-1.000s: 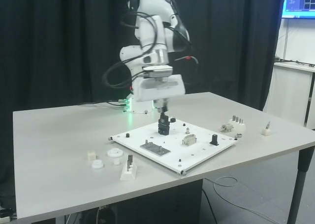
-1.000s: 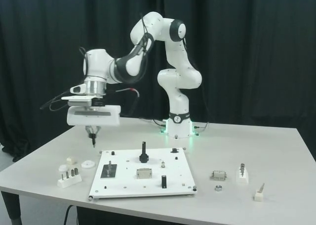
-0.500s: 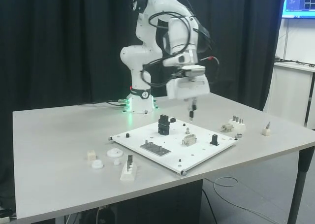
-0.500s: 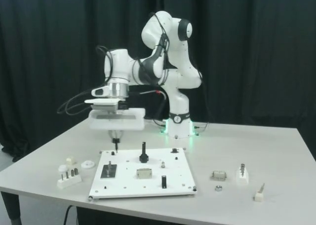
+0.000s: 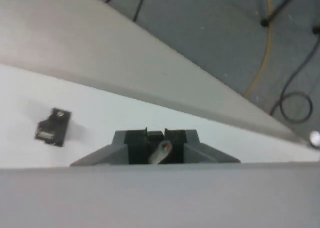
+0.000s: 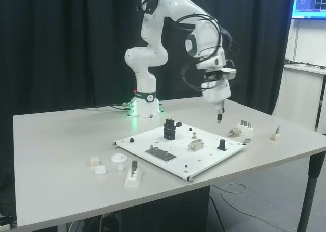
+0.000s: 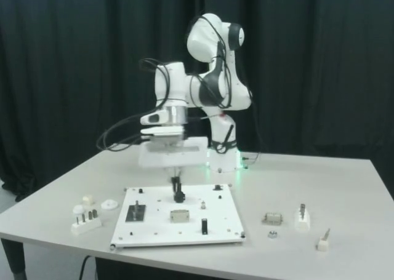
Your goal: Insert USB.
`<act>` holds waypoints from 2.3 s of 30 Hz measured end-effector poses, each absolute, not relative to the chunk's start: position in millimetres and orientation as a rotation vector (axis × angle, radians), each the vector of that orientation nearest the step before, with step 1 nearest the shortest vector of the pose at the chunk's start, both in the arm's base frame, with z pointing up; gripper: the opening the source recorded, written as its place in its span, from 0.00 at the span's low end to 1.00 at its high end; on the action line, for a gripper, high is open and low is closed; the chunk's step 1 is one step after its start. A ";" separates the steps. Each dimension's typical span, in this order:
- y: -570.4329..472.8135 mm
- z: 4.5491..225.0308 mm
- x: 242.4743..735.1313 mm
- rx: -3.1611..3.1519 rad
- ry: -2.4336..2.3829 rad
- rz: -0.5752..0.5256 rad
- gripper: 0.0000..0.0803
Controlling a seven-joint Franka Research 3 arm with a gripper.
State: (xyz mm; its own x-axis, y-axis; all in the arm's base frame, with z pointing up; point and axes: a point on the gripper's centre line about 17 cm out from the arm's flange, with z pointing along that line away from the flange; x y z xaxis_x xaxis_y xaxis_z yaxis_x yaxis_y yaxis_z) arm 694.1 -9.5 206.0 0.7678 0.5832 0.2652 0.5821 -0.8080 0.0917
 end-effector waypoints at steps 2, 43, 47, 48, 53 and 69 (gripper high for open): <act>-0.1 204.0 692.0 2.926 1.055 0.434 0.08; 33.4 179.3 653.8 2.501 1.953 0.256 0.08; 31.9 175.4 652.8 2.425 2.043 0.250 0.08; 31.5 174.2 652.6 2.400 2.071 0.249 0.08; 30.2 168.5 651.0 2.294 2.191 0.246 0.08; 41.9 157.5 647.2 2.261 2.314 0.299 0.08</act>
